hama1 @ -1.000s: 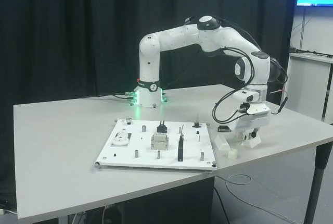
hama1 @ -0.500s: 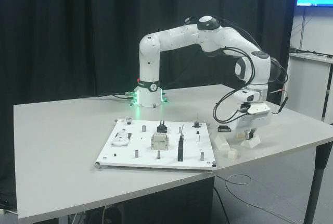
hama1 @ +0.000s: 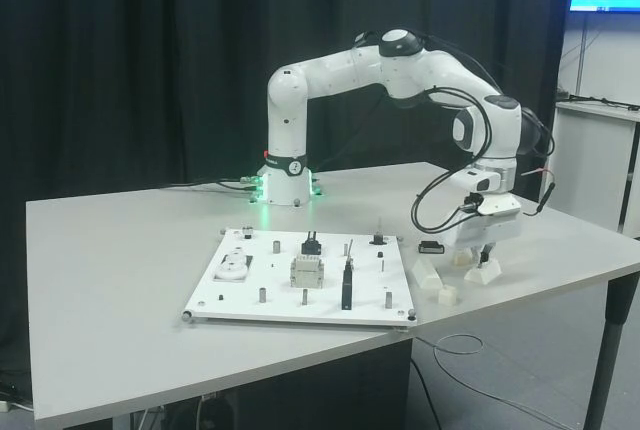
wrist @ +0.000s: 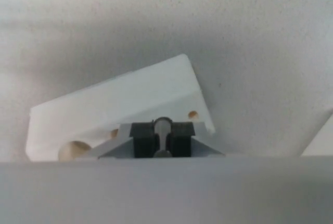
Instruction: Pick round peg 2.
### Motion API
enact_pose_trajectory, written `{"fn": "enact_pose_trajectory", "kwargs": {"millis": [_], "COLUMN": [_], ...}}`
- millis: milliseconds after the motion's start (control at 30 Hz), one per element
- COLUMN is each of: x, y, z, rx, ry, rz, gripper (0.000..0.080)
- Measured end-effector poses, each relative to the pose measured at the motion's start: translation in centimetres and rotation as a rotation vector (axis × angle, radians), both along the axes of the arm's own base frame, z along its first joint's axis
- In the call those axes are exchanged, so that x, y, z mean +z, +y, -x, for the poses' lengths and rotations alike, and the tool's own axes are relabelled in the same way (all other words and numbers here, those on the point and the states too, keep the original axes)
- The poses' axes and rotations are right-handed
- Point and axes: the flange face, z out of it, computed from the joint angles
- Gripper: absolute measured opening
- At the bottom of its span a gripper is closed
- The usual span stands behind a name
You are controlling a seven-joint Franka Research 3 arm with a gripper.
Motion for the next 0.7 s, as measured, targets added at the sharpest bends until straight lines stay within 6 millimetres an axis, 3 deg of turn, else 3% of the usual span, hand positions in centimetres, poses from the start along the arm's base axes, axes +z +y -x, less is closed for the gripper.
{"fn": "enact_pose_trajectory", "kwargs": {"millis": [700], "x": [6.4], "y": [0.6], "z": [0.3], "rx": [-0.005], "ry": [-0.002], "rz": [0.001], "gripper": [0.0061]}}
